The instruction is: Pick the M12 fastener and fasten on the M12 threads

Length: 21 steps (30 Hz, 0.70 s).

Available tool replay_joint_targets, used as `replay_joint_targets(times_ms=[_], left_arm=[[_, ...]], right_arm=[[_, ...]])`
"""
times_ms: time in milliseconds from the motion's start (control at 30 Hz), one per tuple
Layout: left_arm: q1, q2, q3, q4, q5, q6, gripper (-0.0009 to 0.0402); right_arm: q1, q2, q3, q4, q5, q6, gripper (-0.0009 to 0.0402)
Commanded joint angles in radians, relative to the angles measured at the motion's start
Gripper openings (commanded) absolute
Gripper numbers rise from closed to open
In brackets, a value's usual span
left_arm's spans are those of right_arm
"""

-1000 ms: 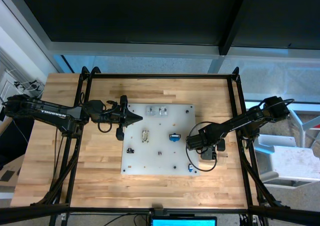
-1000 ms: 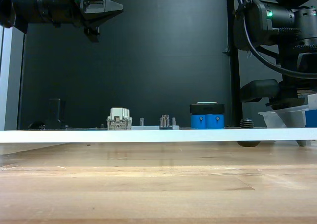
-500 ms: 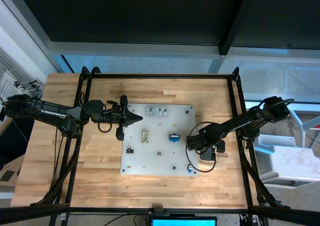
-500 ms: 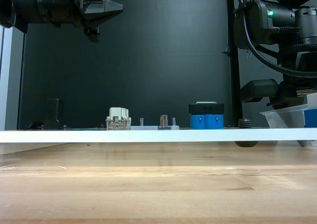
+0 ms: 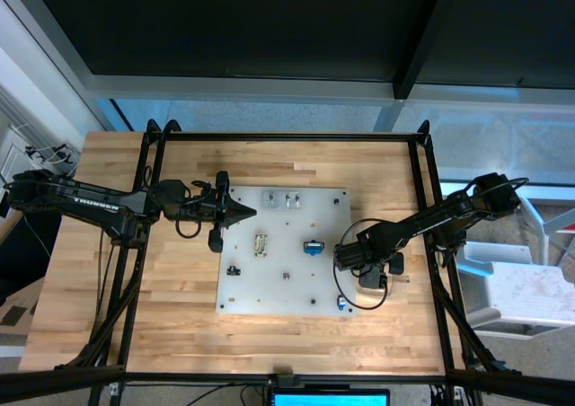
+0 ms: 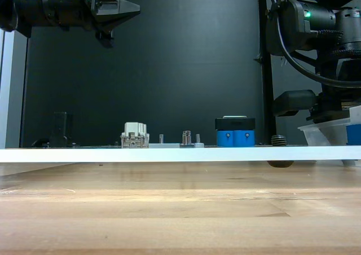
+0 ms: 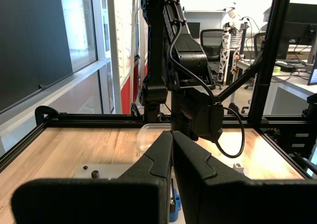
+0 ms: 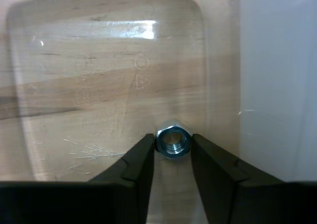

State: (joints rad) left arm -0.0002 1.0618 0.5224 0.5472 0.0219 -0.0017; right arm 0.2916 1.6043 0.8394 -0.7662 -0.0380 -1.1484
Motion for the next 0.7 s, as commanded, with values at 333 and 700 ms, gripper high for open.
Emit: replay_joint_targets(times_ms=[333, 700], left_arm=[[0.000, 0.000, 0.000, 0.000, 0.000, 0.000, 0.0000], [0.000, 0.000, 0.000, 0.000, 0.000, 0.000, 0.0000]], right_arm=[[0.001, -0.019, 0.003, -0.014, 0.012, 0.000, 0.0021], [0.001, -0.092, 0.110, -0.179, 0.020, 0.017, 0.0021]])
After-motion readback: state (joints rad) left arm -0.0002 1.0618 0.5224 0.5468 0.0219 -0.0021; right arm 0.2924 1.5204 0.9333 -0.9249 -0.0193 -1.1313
